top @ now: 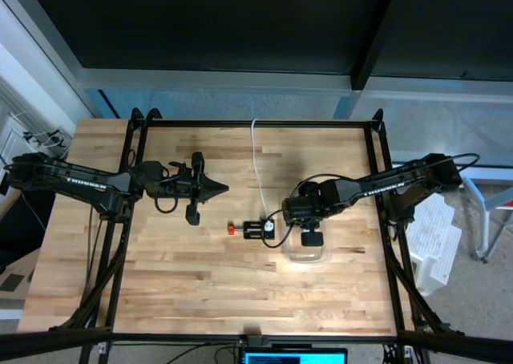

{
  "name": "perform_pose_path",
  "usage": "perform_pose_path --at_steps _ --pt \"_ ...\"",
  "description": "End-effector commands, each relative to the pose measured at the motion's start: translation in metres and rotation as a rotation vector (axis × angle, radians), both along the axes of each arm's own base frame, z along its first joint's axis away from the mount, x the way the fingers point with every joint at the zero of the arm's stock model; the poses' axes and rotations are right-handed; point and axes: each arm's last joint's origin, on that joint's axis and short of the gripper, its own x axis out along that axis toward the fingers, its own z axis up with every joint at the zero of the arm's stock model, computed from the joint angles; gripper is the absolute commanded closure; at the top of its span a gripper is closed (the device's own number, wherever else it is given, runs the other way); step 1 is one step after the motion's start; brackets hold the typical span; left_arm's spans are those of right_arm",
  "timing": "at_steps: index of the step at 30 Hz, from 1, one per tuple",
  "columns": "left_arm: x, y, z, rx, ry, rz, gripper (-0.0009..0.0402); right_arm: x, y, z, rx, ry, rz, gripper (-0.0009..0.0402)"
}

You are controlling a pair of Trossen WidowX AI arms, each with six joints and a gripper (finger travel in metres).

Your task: Remove the power plug from the receptacle and place in the container

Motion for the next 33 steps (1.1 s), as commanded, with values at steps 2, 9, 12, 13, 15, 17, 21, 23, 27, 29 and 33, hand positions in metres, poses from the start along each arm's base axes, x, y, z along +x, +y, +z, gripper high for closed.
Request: perform_pose_path --at_steps 2,9,12,13,15,17,21,23,27,29,33 --pt "0.0001 0.0 0.0 0.0 0.0 0.0 0.0393 -0.0063 -0.0009 -0.0095 -0.005 0.017 -0.001 0.0393" --pt "0.0 0.0 0.0002 0.0 -0.001 0.0 0.0393 -0.0074 0.0 -0.017 -0.004 0.01 -0.001 0.037" --pt "0.0001 0.0 0.0 0.0 0.0 0.0 0.0393 -0.0063 0.0009 -0.017 -0.002 -0.002 0.001 0.0344" --pt "0.0001 0.0 0.0 0.0 0.0 0.0 0.0393 -0.006 0.0011 -0.0168 -0.001 -0.005 0.002 0.0335" --pt "0.0001 0.0001 0.0 0.0 0.0 0.0 0.0393 -0.0059 0.0018 -0.0168 -0.001 -0.007 0.004 0.0317" --pt "0.0001 0.0 0.0 0.0 0.0 0.0 0.0393 -0.0059 0.0021 -0.0167 0.0 -0.009 -0.003 0.0298" --pt "0.0001 0.0 0.0 0.0 0.0 0.0 0.0393 -0.006 0.0018 -0.0164 -0.012 -0.014 -0.02 0.0261" --pt "0.0001 0.0001 0.0 0.0 0.0 0.0 0.0393 -0.0064 0.0019 -0.0153 -0.011 -0.018 -0.02 0.0243" --pt "0.0001 0.0001 0.0 0.0 0.0 0.0 0.0393 -0.0068 0.0022 -0.0146 -0.011 -0.02 -0.018 0.0211" --pt "0.0001 0.0 0.0 0.0 0.0 0.0 0.0393 -0.007 0.0027 -0.0144 -0.01 -0.021 -0.016 0.0199" --pt "0.0001 0.0 0.0 0.0 0.0 0.0 0.0393 -0.0076 0.0028 -0.013 -0.01 -0.026 -0.015 0.0186"
